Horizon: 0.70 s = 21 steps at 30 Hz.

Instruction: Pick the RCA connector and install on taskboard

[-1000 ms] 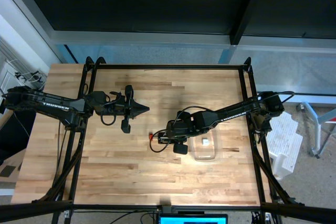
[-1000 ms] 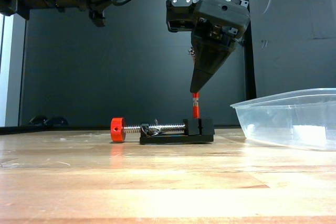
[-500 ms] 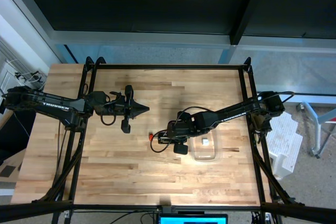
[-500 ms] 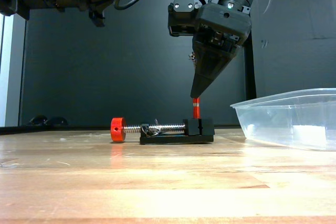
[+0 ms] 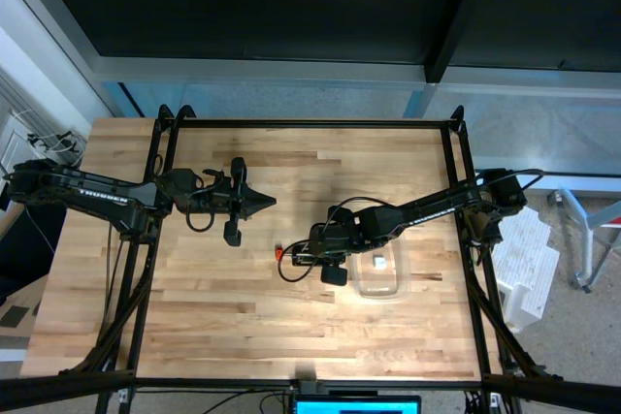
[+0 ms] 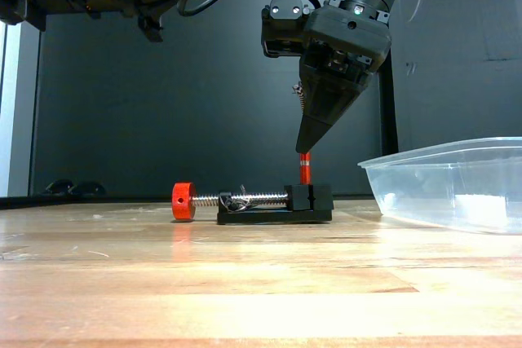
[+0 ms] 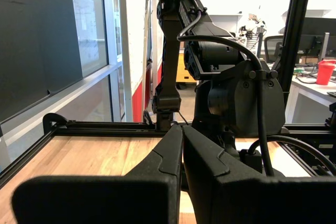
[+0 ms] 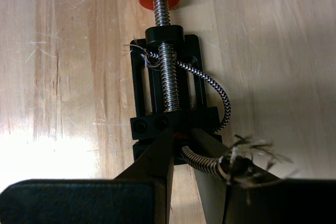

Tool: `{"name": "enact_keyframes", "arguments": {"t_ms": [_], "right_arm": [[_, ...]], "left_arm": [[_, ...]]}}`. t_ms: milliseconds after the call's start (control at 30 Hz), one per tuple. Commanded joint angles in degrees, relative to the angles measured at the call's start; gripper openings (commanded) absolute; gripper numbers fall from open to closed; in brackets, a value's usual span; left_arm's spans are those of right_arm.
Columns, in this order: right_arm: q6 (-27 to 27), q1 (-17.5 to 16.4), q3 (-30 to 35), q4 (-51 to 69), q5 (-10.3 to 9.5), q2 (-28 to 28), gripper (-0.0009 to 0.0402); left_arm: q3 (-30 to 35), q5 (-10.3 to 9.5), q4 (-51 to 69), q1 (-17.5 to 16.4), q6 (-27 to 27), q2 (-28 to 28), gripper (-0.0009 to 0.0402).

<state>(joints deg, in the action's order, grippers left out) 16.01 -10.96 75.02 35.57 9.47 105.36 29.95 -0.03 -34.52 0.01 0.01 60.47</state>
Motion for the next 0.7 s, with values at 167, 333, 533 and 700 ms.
{"name": "enact_keyframes", "arguments": {"t_ms": [167,333,533,700], "right_arm": [[0.0,-0.04,0.13,0.15,-0.02,0.17,0.0],[-0.04,-0.04,0.13,0.11,-0.02,0.15,0.0017],[-0.02,-0.07,0.13,0.13,-0.02,-0.2,0.0075],[0.0,-0.04,0.13,0.28,-0.02,-0.81,0.0116]], "left_arm": [[0.0,0.0,-0.02,0.0,0.0,0.02,0.0],[0.0,0.0,0.0,0.0,0.0,0.02,0.0],[0.0,0.0,-0.02,-0.02,0.0,0.02,0.0],[0.0,0.0,0.0,0.0,0.0,0.02,0.0]]}}
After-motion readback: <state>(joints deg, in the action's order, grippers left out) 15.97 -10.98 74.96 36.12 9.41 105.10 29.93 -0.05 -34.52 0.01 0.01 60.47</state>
